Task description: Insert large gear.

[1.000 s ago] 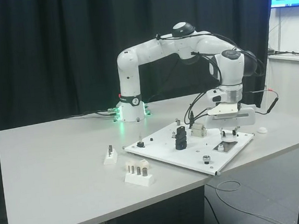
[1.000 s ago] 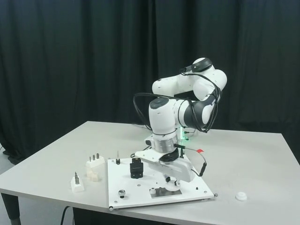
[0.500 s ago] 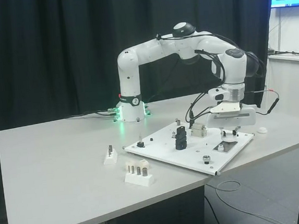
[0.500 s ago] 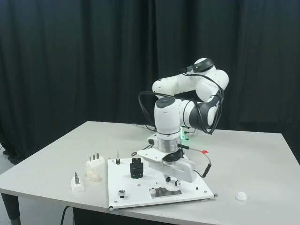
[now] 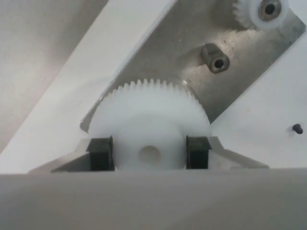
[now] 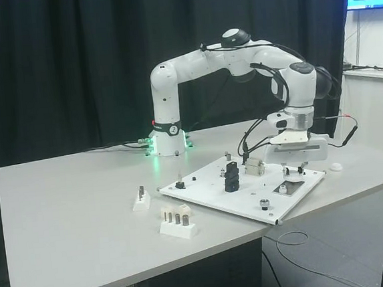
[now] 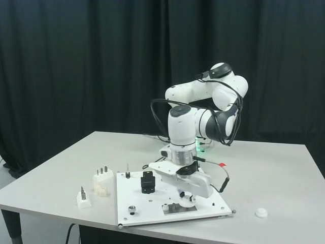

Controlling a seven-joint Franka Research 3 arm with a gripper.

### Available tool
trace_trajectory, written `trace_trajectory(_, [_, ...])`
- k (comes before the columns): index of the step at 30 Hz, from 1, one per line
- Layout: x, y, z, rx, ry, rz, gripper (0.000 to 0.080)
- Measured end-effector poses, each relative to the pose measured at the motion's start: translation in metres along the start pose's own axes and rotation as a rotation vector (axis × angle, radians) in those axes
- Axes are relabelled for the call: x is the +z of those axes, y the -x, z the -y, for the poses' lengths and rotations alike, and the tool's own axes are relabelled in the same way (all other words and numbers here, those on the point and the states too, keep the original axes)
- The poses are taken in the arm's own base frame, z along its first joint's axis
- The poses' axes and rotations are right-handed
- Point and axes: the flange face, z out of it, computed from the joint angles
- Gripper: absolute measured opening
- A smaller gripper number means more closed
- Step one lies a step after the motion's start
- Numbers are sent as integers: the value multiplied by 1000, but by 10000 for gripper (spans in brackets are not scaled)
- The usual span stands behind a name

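Note:
In the wrist view my gripper (image 5: 149, 152) is shut on the large white gear (image 5: 148, 120), its black pads (image 5: 101, 153) pressing the gear's hub from both sides. The gear hangs over the edge of the grey metal plate (image 5: 177, 43), near a bare peg (image 5: 215, 57); a small white gear (image 5: 263, 12) sits on the plate's far peg. From the room views the gripper (image 6: 294, 171) (image 7: 186, 197) hovers just above that metal plate (image 6: 291, 188) (image 7: 175, 208) on the white board (image 6: 213, 195) (image 7: 147, 209).
A black block (image 6: 231, 176) (image 7: 148, 182) and other small fixtures stand on the board. Two white holders with pins (image 6: 141, 199) (image 6: 177, 222) lie beside it on the table. A white round part (image 6: 336, 167) (image 7: 261, 213) rests on the table beyond the board.
The wrist has turned and the arm shifted slightly over the last second. The gripper stays above the metal plate with the gear.

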Motion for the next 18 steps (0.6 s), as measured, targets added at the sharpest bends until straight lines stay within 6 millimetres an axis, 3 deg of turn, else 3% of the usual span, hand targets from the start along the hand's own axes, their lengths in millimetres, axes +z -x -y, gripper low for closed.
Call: trace_trajectory(18, [0,-11,-2,32,-11,67,326])
